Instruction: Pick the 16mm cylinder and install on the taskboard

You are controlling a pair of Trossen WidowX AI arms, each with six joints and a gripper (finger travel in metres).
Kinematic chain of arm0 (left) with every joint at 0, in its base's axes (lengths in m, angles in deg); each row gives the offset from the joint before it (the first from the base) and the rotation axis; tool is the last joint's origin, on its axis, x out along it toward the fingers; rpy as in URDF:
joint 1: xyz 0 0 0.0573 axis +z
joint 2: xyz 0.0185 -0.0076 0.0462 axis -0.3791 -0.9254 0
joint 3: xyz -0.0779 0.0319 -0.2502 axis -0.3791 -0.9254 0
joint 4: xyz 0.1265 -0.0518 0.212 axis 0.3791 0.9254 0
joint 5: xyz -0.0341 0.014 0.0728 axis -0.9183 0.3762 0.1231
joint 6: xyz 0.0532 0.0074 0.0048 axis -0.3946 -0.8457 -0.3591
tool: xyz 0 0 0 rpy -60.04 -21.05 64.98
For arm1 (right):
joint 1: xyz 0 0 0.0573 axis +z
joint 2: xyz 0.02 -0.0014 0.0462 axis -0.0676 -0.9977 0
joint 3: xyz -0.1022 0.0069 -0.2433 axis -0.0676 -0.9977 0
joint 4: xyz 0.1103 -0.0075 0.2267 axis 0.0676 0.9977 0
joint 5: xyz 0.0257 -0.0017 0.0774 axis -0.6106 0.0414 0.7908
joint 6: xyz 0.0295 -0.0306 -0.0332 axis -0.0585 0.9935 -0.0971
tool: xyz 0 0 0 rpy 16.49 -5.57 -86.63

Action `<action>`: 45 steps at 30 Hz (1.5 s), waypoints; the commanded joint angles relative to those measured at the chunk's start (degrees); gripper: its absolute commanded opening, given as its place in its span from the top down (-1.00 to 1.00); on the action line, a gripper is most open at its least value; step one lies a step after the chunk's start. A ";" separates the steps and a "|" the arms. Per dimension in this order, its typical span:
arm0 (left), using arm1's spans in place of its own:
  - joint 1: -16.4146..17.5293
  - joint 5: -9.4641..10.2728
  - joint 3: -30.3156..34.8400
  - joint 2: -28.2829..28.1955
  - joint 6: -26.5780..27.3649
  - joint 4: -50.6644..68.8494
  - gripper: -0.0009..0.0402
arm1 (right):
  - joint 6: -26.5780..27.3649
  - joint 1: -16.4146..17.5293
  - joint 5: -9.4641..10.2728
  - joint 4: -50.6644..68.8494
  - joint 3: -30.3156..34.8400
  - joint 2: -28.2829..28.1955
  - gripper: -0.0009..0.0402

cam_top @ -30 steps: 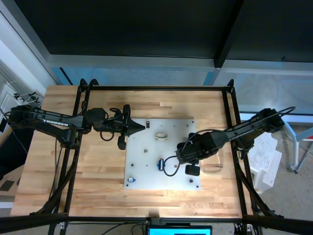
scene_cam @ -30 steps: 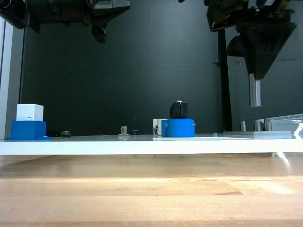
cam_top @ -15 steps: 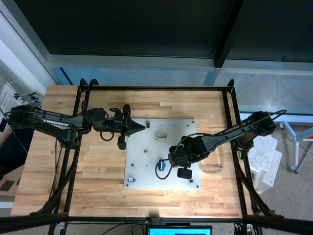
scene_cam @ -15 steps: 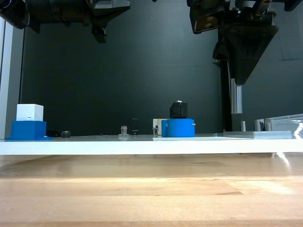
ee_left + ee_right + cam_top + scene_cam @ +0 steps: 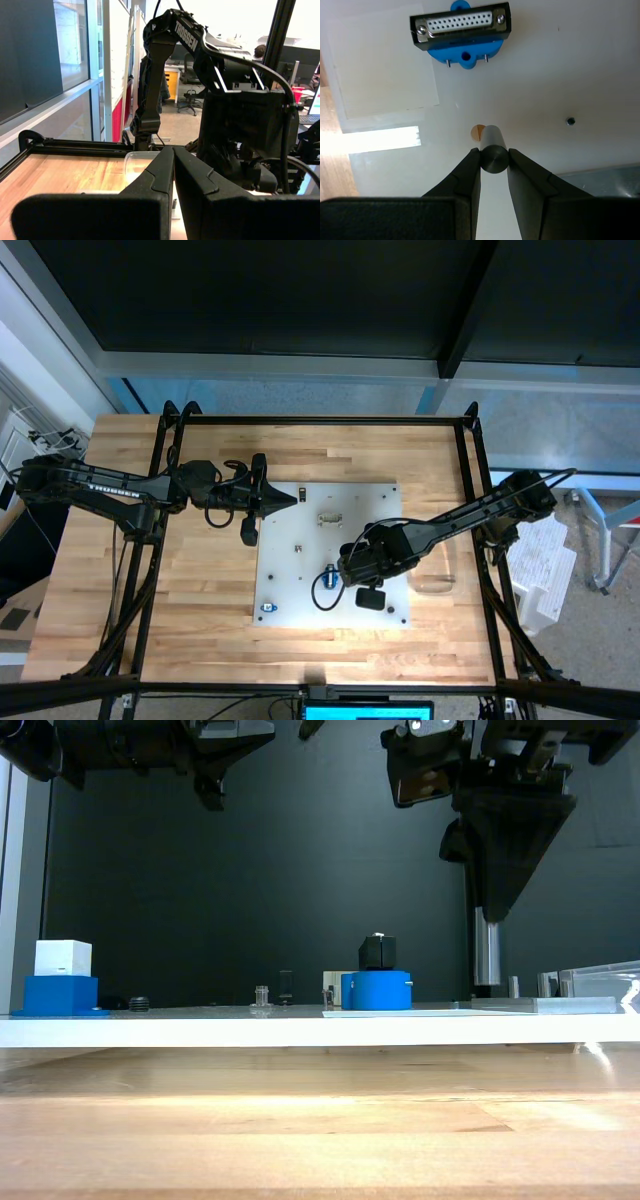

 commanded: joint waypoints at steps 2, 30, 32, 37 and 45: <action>0.00 0.00 0.02 -0.02 -0.02 -0.02 0.96 | -0.35 0.50 -0.04 -0.15 -0.02 -0.85 0.96; 0.02 0.00 0.02 -0.02 -0.02 -0.02 0.96 | -2.01 1.18 -0.07 -2.86 -1.42 -2.75 0.96; 0.02 0.00 0.02 -0.02 -0.02 -0.04 0.96 | -2.01 1.18 -0.09 -2.97 -1.42 -2.75 0.96; 0.00 0.00 0.02 -0.02 -0.02 0.09 0.96 | -2.01 1.16 -0.09 -3.08 -1.42 -2.75 0.96; 0.02 0.00 0.02 -0.02 -0.02 0.20 0.96 | -2.03 1.07 -0.09 -3.19 -1.42 -2.73 0.96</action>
